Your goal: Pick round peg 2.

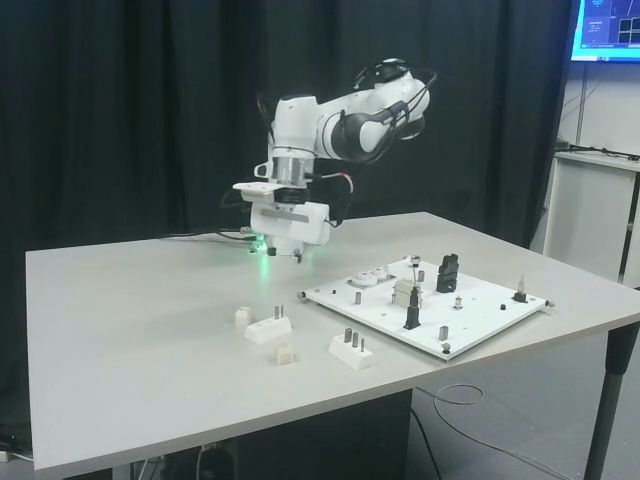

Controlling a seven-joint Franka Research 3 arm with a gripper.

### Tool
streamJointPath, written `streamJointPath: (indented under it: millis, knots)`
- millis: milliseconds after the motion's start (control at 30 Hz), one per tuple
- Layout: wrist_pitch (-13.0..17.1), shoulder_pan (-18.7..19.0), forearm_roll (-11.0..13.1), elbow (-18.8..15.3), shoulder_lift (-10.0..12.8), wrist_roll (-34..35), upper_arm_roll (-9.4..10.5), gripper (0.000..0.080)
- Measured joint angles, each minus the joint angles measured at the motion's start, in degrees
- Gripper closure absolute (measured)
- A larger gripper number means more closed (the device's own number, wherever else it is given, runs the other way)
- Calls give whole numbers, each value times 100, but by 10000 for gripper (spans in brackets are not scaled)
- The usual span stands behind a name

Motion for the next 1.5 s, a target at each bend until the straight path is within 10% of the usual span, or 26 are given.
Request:
streamJointPath:
  millis: [1500]
  knots:
    - [202,-1261,700,1067,-455,-122,919,3]
